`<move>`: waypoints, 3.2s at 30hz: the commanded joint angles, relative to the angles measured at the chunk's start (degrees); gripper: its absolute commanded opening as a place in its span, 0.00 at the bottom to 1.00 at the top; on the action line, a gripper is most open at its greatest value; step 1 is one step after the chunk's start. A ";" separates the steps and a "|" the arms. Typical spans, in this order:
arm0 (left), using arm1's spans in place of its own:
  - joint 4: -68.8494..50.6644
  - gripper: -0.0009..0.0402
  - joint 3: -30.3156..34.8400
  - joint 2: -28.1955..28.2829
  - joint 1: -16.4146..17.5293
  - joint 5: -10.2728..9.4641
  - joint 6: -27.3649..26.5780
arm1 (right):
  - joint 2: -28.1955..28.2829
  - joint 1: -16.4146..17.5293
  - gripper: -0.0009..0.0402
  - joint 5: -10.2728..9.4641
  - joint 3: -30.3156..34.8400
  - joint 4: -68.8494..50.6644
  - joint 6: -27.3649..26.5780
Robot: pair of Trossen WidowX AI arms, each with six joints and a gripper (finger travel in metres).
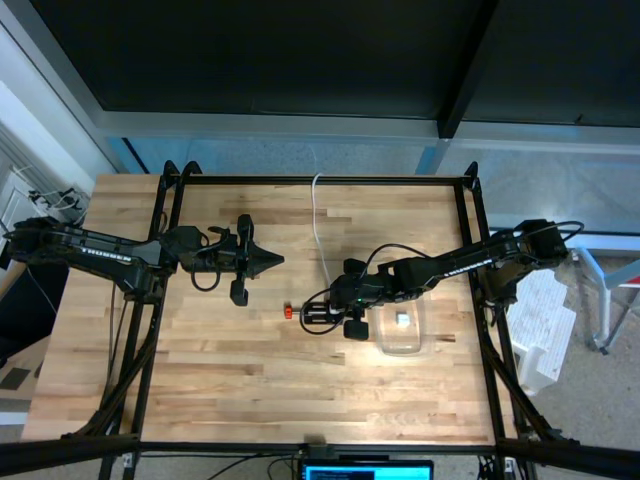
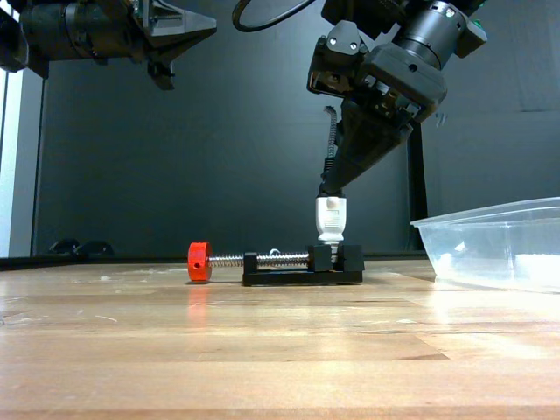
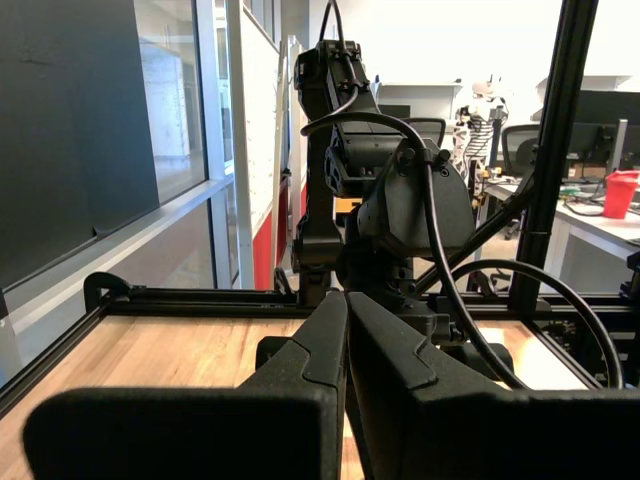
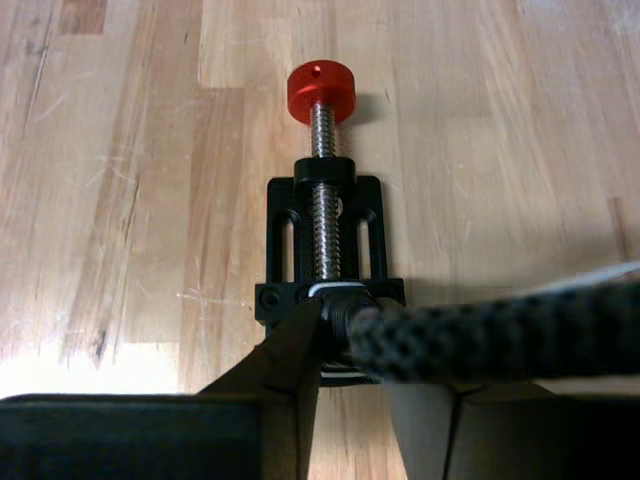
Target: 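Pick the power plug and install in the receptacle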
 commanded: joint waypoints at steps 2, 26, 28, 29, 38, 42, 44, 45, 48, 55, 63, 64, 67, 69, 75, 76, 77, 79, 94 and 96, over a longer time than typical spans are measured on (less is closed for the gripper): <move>0.00 0.02 0.02 0.00 0.02 0.00 0.02 | -0.79 0.04 0.30 0.11 1.53 0.22 0.22; 0.00 0.02 0.02 0.00 0.02 0.00 0.02 | -12.13 0.68 0.45 0.15 3.58 -13.73 0.26; 0.00 0.02 0.02 0.00 0.00 0.00 0.02 | -12.90 0.74 0.45 0.17 3.45 -14.40 0.20; 0.00 0.02 0.02 0.00 0.00 0.00 0.02 | -13.29 0.81 0.45 0.17 3.41 -14.73 0.22; 0.00 0.02 0.02 0.00 0.02 0.00 0.02 | -20.52 0.31 0.34 0.17 2.82 -12.70 -3.06; 0.00 0.02 0.02 0.00 0.00 0.00 0.02 | -25.29 -0.94 0.17 0.20 1.46 -8.87 -5.31; 0.00 0.02 0.02 0.00 0.02 0.00 0.02 | -27.85 -1.95 0.08 0.15 -0.44 -5.64 -6.05; 0.00 0.02 0.02 0.00 0.00 0.00 0.00 | -29.14 -2.49 0.03 0.15 -1.55 -3.89 -6.23; 0.00 0.02 0.02 0.02 0.00 0.00 0.00 | -32.81 -4.15 0.04 0.13 -4.70 1.75 -7.63; 0.00 0.02 0.02 0.00 0.00 0.00 0.02 | -39.36 -6.80 0.02 -3.06 -12.50 17.81 -10.23; 0.00 0.02 0.02 0.00 0.00 0.00 0.02 | -41.90 -10.16 0.02 -8.00 -20.68 32.30 -10.21; 0.00 0.02 0.02 0.00 0.02 0.00 0.02 | -42.01 -10.58 0.02 -9.16 -21.51 33.79 -9.97; 0.00 0.02 0.02 0.00 0.00 0.00 0.02 | -42.18 -10.84 0.02 -9.81 -23.21 36.09 -9.68; 0.00 0.02 0.02 0.00 0.02 0.00 0.00 | -42.38 -10.86 0.02 -9.79 -23.78 36.61 -9.68; 0.00 0.02 0.02 0.00 0.00 0.00 0.02 | -42.51 -10.93 0.02 -9.86 -26.29 40.37 -8.63; 0.00 0.02 0.02 0.00 0.00 0.00 0.00 | -42.51 -10.93 0.02 -9.90 -26.60 40.70 -8.57; 0.00 0.02 0.02 0.00 0.00 0.00 0.02 | -42.51 -10.93 0.02 -9.86 -26.84 40.94 -8.61; 0.00 0.02 0.02 0.00 0.02 0.00 0.02 | -42.51 -10.93 0.02 -9.84 -27.32 41.42 -8.61; 0.00 0.02 0.02 0.00 0.02 0.00 0.02 | -42.51 -10.97 0.02 -8.17 -29.83 43.21 -7.37; 0.00 0.02 0.02 0.02 0.02 0.00 0.02 | -42.51 -10.97 0.02 -8.13 -29.83 43.21 -7.41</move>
